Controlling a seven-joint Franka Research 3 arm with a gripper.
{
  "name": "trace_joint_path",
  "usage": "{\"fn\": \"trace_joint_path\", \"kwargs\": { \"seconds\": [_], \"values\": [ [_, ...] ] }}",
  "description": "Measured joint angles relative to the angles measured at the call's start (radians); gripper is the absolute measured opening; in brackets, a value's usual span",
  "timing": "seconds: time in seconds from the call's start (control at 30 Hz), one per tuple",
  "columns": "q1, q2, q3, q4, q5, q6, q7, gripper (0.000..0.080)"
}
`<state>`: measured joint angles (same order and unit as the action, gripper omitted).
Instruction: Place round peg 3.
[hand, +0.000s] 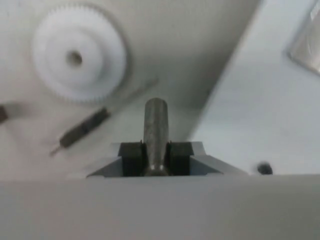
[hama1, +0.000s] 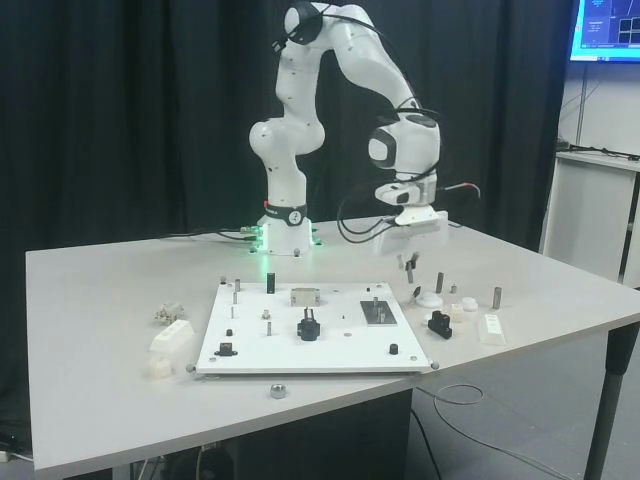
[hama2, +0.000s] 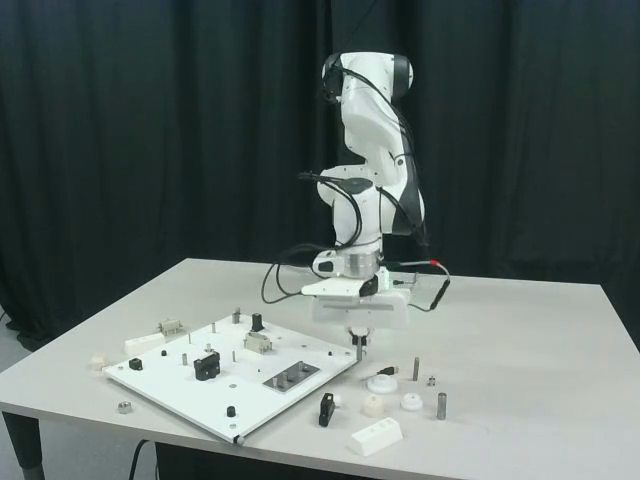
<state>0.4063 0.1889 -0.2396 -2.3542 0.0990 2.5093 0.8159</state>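
One grey round peg (hand: 155, 132) is clamped between the gripper (hand: 155, 165) pads, held above the table (hama1: 100, 300) just off the edge of the white board (hama2: 215, 405) — beside the white gear (hand: 79, 52). From where I stand the worry is alignment: the peg hangs from its upper end, so any slight tilt could make its tip catch a hole's rim and jam or skid. Loose parts crowd that corner too — the gear and a thin pin (hand: 82, 128) lie close below, and a low sweep toward the board might knock them. Which hole is meant I cannot tell.
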Motion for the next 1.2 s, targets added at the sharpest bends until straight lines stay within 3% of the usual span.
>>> {"fn": "trace_joint_path", "kwargs": {
  "seconds": [0.27,0.53,0.8,1.2],
  "values": [
    [0.001,0.111,0.009,0.106,-0.001,-0.012,-0.005,0.0111],
    [-0.005,0.193,0.009,0.213,-0.009,-0.099,-0.006,0.0111],
    [-0.013,0.240,0.009,0.297,-0.016,-0.206,-0.006,0.0111],
    [-0.020,0.280,0.010,0.354,-0.018,-0.270,-0.017,0.0111]
  ]
}}
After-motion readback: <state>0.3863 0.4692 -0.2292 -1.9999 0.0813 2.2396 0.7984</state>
